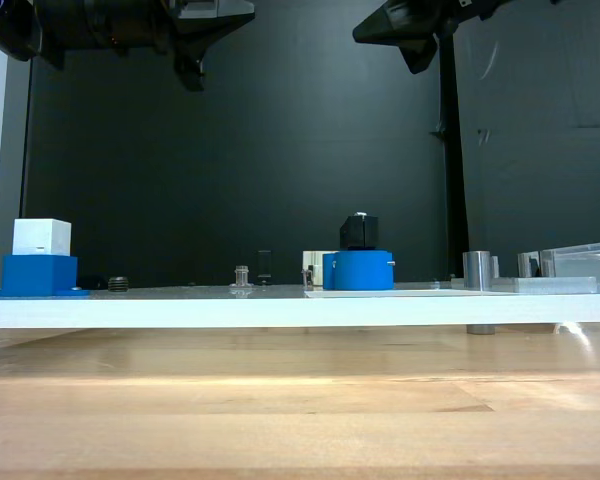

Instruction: Pick the 16mm cylinder and install on the taskboard

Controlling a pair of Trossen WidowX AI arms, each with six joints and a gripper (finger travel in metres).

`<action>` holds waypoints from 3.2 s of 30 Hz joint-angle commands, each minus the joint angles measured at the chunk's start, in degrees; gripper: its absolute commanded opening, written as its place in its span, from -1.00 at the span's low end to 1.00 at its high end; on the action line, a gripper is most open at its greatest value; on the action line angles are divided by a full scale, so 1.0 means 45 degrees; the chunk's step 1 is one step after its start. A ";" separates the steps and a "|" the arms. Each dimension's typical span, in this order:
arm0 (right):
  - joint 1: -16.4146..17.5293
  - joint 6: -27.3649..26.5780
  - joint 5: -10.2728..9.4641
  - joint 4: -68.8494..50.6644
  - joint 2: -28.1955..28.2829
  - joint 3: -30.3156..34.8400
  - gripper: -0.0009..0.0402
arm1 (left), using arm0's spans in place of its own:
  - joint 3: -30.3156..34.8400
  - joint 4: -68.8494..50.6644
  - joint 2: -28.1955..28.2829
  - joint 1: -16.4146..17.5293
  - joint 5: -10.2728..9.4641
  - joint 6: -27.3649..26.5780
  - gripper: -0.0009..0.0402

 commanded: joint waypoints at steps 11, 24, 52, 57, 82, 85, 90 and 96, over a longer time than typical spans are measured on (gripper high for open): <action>0.0010 0.0073 -0.0330 0.4289 -0.1613 -0.2812 -0.96 | 0.0000 0.0005 0.0000 0.0000 0.0000 0.0000 -0.96; 0.0000 0.0374 -0.0840 0.6178 -0.1613 -0.3789 -0.96 | 0.0000 0.0005 0.0000 0.0000 0.0000 0.0000 -0.96; -0.0058 0.0631 -0.0612 0.6377 -0.1613 -0.3852 -0.96 | 0.0000 0.0005 0.0000 0.0000 0.0000 0.0000 -0.96; -0.0058 0.0636 -0.0612 0.6377 -0.1613 -0.3852 -0.96 | 0.0000 0.0005 0.0005 0.0000 0.0000 0.0000 -0.96; -0.0049 0.0636 -0.0612 0.5863 -0.1593 -0.3857 -0.96 | 0.0000 0.0005 0.0005 0.0000 0.0000 0.0000 -0.96; -0.0049 0.0636 -0.0612 0.5863 -0.1593 -0.3857 -0.96 | 0.0000 0.0005 0.0005 0.0000 0.0000 0.0000 -0.96; -0.0049 0.0636 -0.0612 0.5863 -0.1593 -0.3857 -0.96 | 0.0000 0.0005 0.0005 0.0005 0.0000 0.0000 -0.96; -0.0049 0.0636 -0.0617 0.5858 -0.1593 -0.3857 -0.96 | 0.0000 0.0005 0.0000 0.0005 0.0000 0.0000 -0.96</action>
